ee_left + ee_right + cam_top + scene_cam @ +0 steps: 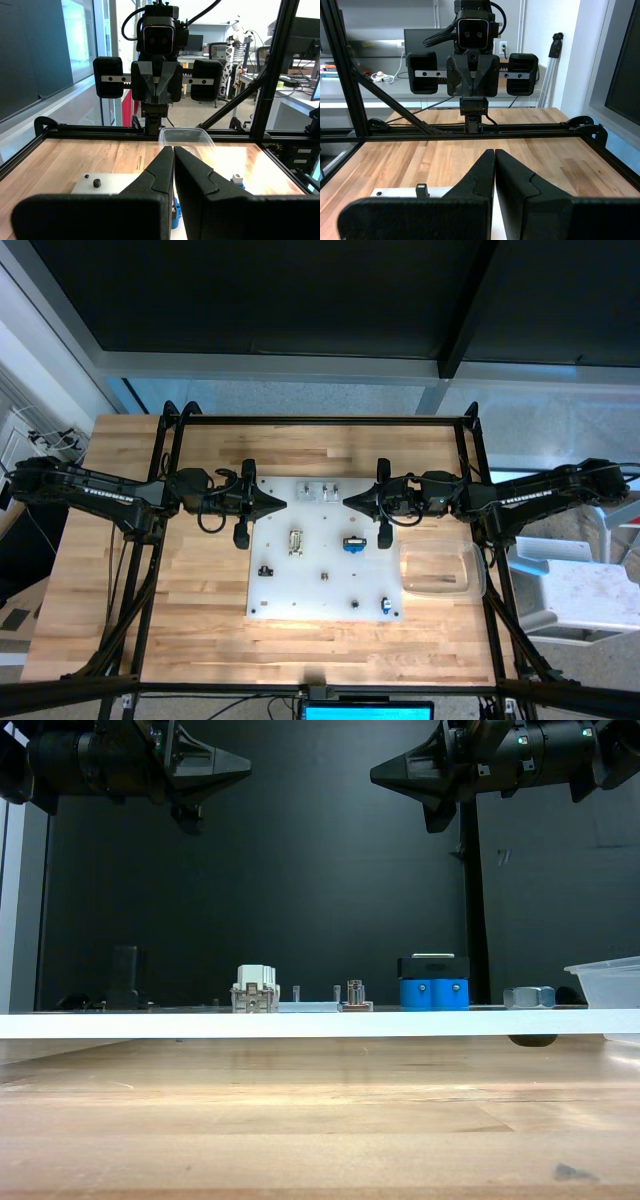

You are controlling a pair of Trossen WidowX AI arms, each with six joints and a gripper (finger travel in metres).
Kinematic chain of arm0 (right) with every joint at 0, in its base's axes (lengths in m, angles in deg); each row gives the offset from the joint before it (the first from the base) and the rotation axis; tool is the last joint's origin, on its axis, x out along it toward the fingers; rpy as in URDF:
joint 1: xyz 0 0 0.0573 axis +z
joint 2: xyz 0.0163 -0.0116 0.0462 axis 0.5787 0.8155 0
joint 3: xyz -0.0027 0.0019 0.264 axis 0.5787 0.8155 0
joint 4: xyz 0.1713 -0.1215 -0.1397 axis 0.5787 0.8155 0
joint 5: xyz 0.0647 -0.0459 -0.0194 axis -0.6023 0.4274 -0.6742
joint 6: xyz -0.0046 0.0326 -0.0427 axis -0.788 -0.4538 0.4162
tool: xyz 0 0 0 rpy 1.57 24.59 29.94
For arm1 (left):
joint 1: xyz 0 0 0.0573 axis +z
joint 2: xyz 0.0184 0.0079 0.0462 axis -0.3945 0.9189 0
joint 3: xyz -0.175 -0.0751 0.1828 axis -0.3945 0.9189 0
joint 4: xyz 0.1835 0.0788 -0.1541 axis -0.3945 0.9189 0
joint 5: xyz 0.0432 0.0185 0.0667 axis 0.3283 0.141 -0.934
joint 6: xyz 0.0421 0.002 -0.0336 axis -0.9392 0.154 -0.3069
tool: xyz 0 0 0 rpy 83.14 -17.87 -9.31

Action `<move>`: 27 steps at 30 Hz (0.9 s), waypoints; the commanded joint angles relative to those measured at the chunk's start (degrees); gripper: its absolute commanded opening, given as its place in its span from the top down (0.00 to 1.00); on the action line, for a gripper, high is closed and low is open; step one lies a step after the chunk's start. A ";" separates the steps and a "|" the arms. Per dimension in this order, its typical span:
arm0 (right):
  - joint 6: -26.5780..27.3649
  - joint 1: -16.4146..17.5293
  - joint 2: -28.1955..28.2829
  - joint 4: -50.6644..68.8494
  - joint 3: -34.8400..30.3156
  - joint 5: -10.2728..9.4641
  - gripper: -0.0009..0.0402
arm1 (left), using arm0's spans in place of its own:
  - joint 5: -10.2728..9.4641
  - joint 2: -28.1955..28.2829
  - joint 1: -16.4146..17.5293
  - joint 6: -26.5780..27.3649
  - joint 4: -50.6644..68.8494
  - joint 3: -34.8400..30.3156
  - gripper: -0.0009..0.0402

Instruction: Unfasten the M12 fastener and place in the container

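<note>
High view: two hands hover over the far half of one white board (300, 595) on the counter (150, 590), tips facing each other and apart. The left hand (281, 505) and right hand (347, 498) each have their fingers pressed together on nothing. One M12 nut (353, 602) shows as a dark dot on the board, toward the near edge from the right hand's tip and well apart from it. One blue connector (352, 544) lies between them. One white connector (296, 542) sits toward the near edge from the left hand. One clear tray (478, 570) rests on the counter just beside the board's right edge, below the right arm; the nut lies outside it.

Low view: both hands hang high above the board. The nut sits low on its stud with the ribs hidden, its bore axis upright and its hex flats facing sideways, below and right of the right hand. The tray's corner shows just beyond it.

Left wrist view: beyond the closed fingertips stand the tray, a black post (96, 183) and a blue-capped piece (237, 178).

Right wrist view: the fingers meet, with the board's edge below them.
</note>
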 commanded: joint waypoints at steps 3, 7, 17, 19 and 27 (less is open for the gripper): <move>0.00 0.00 0.00 -0.02 0.00 0.00 0.98 | 0.02 0.00 0.02 -0.02 0.00 -0.02 0.98; -0.02 0.00 0.00 -0.02 0.00 0.00 0.98 | 0.02 0.00 0.02 -0.02 0.00 -0.02 0.98; -1.09 0.17 0.00 2.62 0.00 -0.59 0.98 | 0.02 0.00 0.02 -0.02 0.00 -0.02 0.98; -1.07 0.50 0.00 4.07 0.00 -0.87 0.98 | 0.02 0.00 0.02 -0.02 0.00 -0.02 0.98; -1.20 4.24 0.00 14.27 -2.58 -1.68 0.98 | 0.02 0.00 0.00 -0.02 0.00 -0.02 0.98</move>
